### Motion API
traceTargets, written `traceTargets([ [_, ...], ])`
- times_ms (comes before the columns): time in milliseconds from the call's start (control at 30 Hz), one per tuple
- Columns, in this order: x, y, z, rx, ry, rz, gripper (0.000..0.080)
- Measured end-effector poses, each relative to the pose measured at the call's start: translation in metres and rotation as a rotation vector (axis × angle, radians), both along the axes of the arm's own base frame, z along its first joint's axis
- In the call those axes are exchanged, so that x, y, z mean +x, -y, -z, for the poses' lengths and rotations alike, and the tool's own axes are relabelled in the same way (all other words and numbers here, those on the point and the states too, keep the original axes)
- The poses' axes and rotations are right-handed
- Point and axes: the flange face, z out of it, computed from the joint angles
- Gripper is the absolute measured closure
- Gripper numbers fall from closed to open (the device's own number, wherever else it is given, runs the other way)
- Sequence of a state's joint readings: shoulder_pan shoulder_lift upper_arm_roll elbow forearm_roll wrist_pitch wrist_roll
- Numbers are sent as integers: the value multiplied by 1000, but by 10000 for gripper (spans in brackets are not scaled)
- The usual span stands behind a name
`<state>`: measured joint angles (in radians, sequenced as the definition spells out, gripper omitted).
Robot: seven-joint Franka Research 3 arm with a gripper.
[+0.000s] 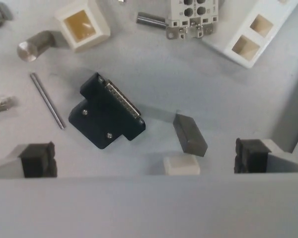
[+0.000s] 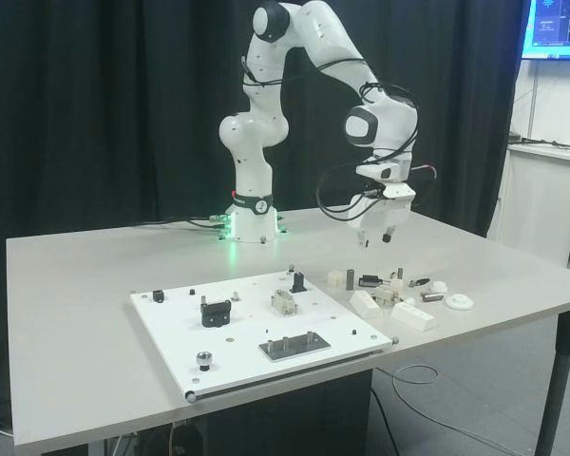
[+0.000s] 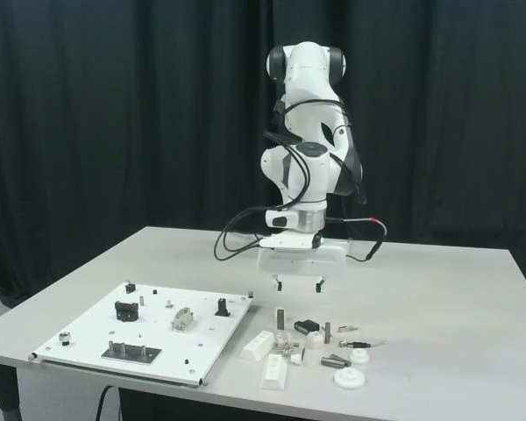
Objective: Remove bolt 4.
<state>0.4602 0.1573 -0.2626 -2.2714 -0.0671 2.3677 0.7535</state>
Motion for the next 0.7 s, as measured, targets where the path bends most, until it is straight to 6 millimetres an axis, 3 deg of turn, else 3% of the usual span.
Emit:
traceTargets([
  [700,7,5,-7,4,18,2,3],
])
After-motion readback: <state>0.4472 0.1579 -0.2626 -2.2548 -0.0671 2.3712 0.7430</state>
